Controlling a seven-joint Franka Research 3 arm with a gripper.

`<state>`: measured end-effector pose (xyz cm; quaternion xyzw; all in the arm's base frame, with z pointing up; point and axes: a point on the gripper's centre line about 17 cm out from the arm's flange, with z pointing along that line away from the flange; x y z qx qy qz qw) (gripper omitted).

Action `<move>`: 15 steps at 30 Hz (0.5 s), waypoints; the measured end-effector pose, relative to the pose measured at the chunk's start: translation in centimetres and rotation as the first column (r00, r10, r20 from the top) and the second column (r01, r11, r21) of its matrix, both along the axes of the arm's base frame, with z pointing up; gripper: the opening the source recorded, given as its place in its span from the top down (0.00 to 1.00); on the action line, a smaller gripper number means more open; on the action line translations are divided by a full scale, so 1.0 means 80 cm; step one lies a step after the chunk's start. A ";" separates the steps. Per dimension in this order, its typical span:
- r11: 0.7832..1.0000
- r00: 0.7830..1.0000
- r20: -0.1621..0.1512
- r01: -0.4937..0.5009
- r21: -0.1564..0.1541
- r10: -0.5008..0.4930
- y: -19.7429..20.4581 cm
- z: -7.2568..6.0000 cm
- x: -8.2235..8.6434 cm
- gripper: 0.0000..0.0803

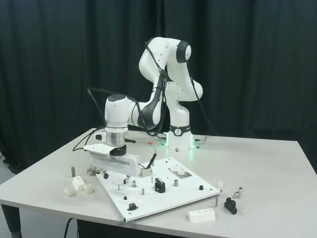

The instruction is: Remove round peg 1.

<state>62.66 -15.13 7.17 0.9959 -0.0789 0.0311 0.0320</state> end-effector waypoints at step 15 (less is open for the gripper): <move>0.997 0.998 0.015 0.066 0.043 -0.067 0.001 -0.018 -0.013 0.00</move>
